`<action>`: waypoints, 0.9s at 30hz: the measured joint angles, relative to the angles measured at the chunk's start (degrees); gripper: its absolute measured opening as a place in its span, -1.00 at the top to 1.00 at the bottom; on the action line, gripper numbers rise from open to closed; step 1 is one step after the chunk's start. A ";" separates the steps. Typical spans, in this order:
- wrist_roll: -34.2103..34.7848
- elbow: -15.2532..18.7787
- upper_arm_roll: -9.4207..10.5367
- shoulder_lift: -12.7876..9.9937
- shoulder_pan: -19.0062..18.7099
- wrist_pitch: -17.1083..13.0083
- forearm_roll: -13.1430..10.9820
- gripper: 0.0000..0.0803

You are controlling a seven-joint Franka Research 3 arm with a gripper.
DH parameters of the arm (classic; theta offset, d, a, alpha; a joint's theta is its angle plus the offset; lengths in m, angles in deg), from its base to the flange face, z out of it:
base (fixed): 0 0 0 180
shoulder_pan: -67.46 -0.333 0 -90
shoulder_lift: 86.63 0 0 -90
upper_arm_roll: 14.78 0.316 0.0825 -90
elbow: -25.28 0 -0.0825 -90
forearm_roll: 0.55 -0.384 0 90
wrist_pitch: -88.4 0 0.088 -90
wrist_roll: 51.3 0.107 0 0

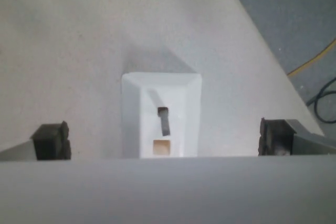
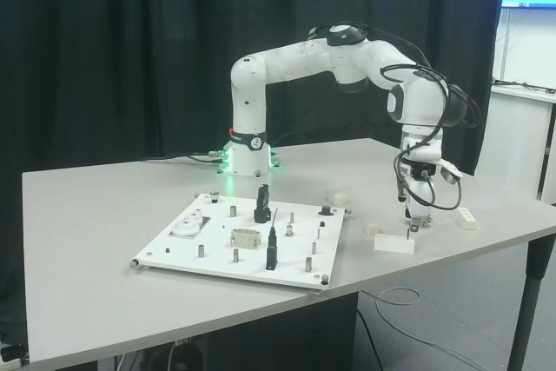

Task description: Pick square peg 1.

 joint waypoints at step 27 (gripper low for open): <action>-0.03 1.93 1.66 -0.19 -1.48 -0.06 1.10 -0.99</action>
